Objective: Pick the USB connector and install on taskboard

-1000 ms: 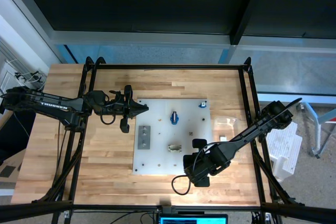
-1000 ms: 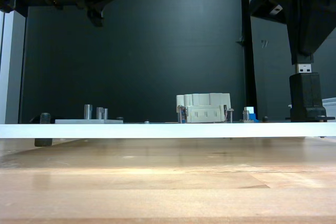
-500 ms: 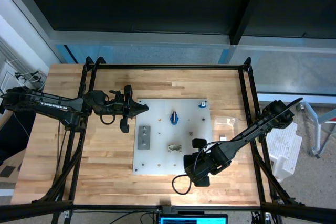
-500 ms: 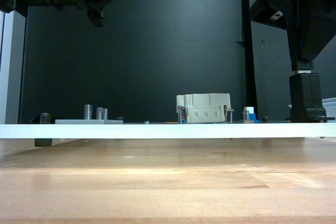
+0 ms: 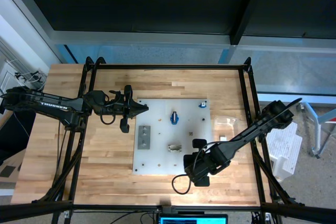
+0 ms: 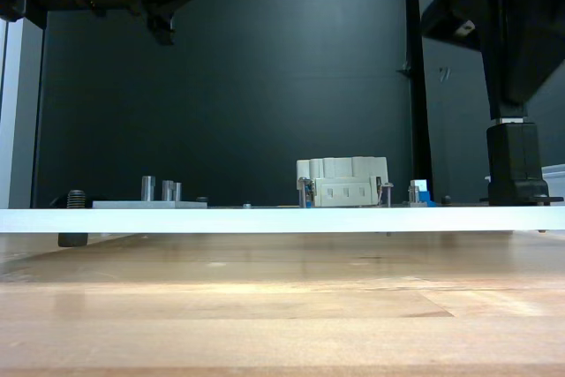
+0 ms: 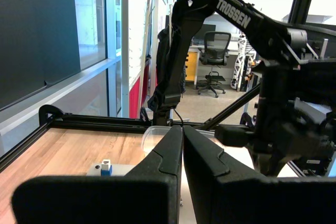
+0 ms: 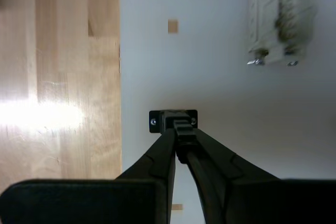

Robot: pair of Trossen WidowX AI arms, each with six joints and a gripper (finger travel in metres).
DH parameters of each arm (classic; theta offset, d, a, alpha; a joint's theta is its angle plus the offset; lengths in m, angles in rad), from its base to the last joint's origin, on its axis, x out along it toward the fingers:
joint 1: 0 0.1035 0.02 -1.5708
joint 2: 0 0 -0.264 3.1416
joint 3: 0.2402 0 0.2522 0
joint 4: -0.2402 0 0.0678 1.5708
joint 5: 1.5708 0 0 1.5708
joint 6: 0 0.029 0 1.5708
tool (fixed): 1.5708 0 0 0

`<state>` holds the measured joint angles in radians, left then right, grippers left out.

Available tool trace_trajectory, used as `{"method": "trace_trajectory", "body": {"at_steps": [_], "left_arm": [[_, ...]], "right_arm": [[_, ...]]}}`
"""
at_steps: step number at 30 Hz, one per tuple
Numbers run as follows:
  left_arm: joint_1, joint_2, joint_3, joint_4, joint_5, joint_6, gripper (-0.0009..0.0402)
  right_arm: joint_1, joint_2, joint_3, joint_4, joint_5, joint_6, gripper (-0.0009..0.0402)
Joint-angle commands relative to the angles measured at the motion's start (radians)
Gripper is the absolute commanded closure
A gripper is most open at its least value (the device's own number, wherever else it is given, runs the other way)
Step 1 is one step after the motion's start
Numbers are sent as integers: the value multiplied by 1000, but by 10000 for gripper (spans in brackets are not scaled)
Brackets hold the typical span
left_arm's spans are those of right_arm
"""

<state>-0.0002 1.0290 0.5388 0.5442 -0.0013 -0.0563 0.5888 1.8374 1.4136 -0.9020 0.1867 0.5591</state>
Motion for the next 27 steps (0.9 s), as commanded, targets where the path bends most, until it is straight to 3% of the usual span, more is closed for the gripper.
{"method": "trace_trajectory", "body": {"at_steps": [1,11,27], "left_arm": [[0,0,0,0,0,0,393],[0,0,0,0,0,0,393],[0,0,0,0,0,0,393]], "right_arm": [[0,-3,3,4,3,5,330],[0,-35,3,-9,5,6,309],[0,-167,3,-55,13,0,272]]}}
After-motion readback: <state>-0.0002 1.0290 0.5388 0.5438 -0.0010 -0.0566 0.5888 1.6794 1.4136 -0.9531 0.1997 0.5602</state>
